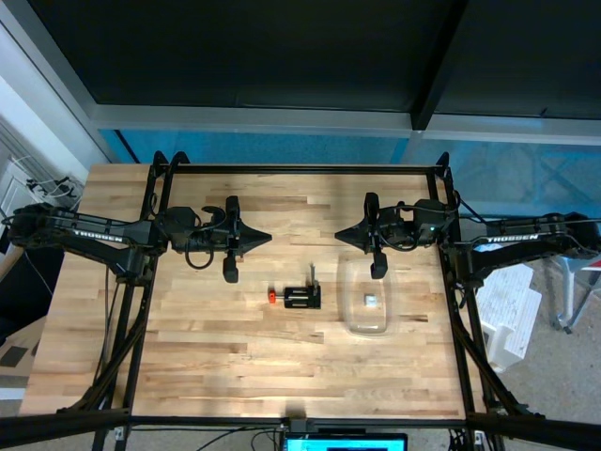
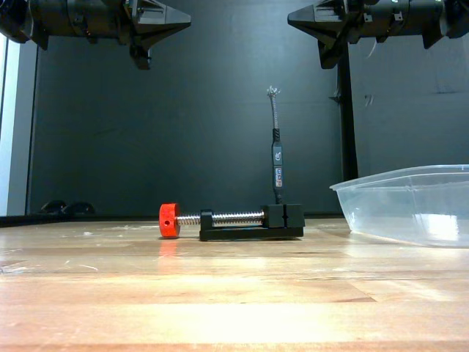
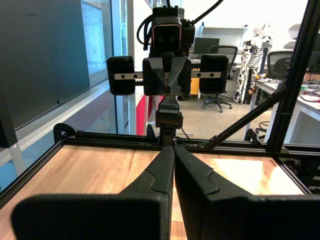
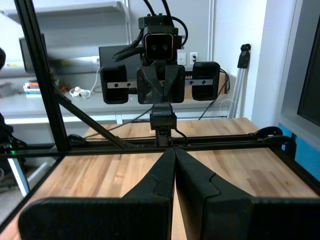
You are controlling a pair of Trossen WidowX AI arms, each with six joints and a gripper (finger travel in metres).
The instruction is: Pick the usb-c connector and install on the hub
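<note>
Both arms are up off the table (image 1: 235,376) and facing each other nose to nose across the middle. The left gripper (image 1: 267,237) hangs above the left half of the table, and its fingers (image 3: 160,175) are pressed flat together with nothing between them. Same deal with the right gripper (image 1: 339,235) on the other side, whose fingers (image 4: 192,175) are squeezed together on nothing. The two tips are near each other but there's a clear gap between them. From table height both sit way up, well apart from anything on the wood. The hub (image 1: 302,299) lies on the table roughly in the centre, below that gap and a bit nearer the front edge, with its orange-red knob (image 1: 272,297) sticking out toward the left arm's side. From the low view you can see a shiny threaded screw between knob and block (it honestly looks like a tiny vise), and a thin grey stalk (image 2: 276,158) with a couple of dark sections stands up from the end nearest the right arm, leaning slightly. Just beside the hub on the right arm's side is a clear plastic tray (image 1: 366,331), not touching it, with a small pale silver square (image 1: 370,301) lying inside. As for the usb-c connector, I can't pick it out in any view, so I can't say where it's sitting.
</note>
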